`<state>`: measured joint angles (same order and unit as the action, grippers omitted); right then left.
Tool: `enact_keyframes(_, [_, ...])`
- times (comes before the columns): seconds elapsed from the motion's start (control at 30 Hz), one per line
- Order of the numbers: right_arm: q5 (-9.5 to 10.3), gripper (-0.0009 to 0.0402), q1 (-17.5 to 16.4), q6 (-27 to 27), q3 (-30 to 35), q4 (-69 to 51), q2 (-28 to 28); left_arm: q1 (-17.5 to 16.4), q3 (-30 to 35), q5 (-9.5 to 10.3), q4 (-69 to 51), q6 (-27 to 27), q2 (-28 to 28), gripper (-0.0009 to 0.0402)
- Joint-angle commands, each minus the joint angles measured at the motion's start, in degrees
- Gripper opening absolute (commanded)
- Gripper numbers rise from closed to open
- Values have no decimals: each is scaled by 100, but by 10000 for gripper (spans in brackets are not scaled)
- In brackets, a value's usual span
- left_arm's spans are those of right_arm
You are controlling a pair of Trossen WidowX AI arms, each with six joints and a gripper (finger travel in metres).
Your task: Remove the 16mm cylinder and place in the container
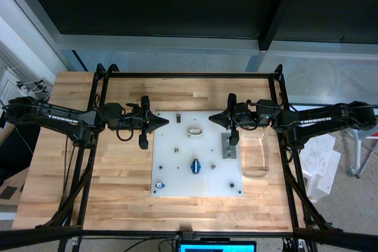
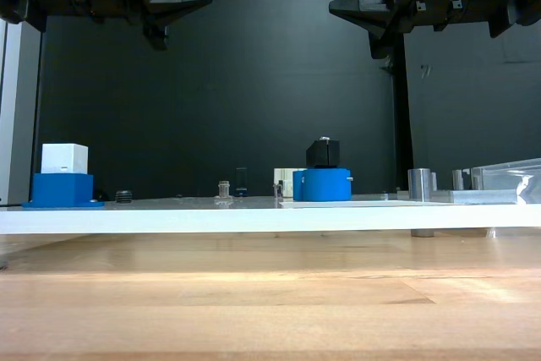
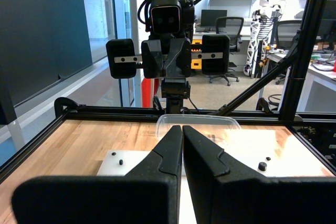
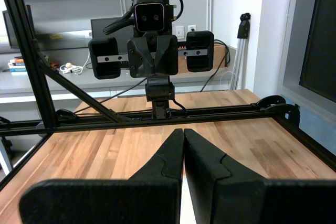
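Observation:
The 16mm cylinder (image 1: 212, 168) is a tiny silvery peg standing upright on the white board (image 1: 177, 172), just right of the blue part (image 1: 195, 166); in the low view the cylinder (image 2: 420, 184) rises from the board's right side. The clear container (image 1: 257, 154) lies on the table off the board's right edge, also seen as the container (image 2: 507, 177) and the container (image 3: 198, 121). My left gripper (image 1: 165, 121) hovers shut and empty over the board's far left edge. Facing it, my right gripper (image 1: 211, 118) hovers shut and empty above the board's far edge. Both grippers hang high above the cylinder.
A grey rectangular block (image 1: 228, 144) stands on the board between the right gripper and the container. A small blue-and-white part (image 1: 158, 186) sits at the board's near left corner. A black metal frame (image 1: 189, 75) surrounds the table.

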<state>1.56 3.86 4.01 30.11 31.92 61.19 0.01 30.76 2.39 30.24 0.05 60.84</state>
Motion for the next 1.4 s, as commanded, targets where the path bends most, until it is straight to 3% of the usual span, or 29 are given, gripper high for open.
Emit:
enact_keyframes(0.03, [0, 0, 0, 0, 0, 2, 2, 0, 0, 0, 2, 0, 2, 0])
enact_keyframes(0.57, [-4, 0, -11, 50, 87, -205, -2, -2, 0, 0, 2, 0, 2, 0])
enact_keyframes(1.0, [-57, 0, -463, -125, 1784, -4166, 133, 0, 0, 0, 2, 0, 2, 0])
enact_keyframes(1.2, [-55, 0, -774, 13, 2385, -5425, 492, -2, 0, 0, 2, 0, 2, 0])
enact_keyframes(1.4, [-323, 0, -1209, 15, 2935, -6352, 1036, -2, 0, 0, 2, 0, 2, 0])
